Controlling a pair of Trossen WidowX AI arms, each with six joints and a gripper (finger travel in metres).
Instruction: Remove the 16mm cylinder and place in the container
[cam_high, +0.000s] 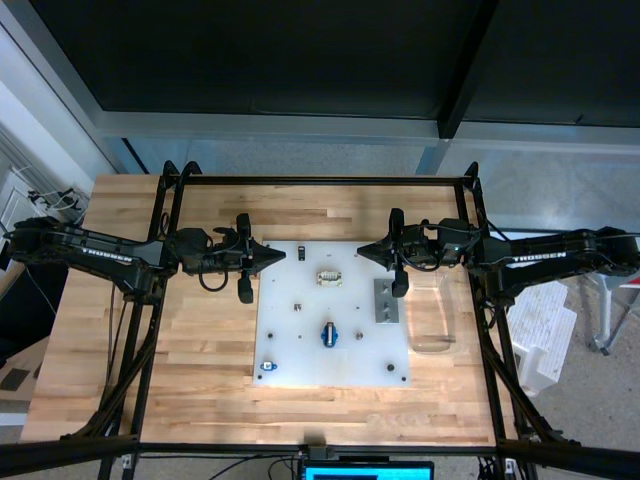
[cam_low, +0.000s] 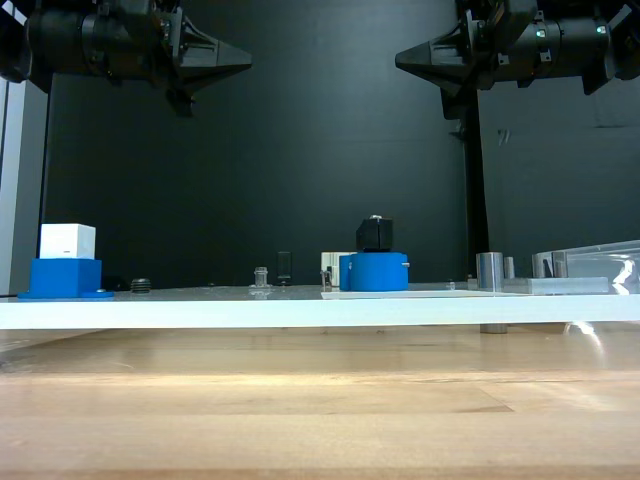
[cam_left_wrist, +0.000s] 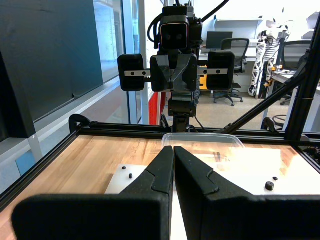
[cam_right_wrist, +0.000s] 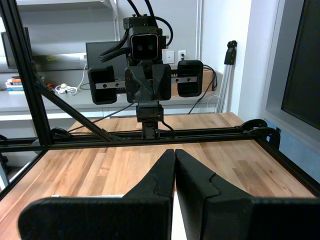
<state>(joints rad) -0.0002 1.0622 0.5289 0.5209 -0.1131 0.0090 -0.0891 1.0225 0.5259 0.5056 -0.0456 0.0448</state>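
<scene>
While left gripper (cam_high: 283, 256) and right gripper (cam_high: 360, 252) hover clenched above the board (cam_high: 300, 345), the container (cam_high: 432, 322) stands empty.

Both arms are matte black all over, pretty chunky. The left arm (cam_high: 100, 254) and right arm (cam_high: 545, 253) each carry white TROSSEN lettering along the long link, with black cables looping out near the wrists. The left pincer (cam_high: 284, 256) and right pincer (cam_high: 360, 252) hang nose to nose above the counter (cam_high: 200, 340). Each one is two angular black fingers pressed flat together into a wedge tip. Seen head-on, each wrist has a silver cross rail with tiny screws, capped by rounded black blocks at both ends. A little two-lens camera box sits on top, with cables curling off it.
</scene>
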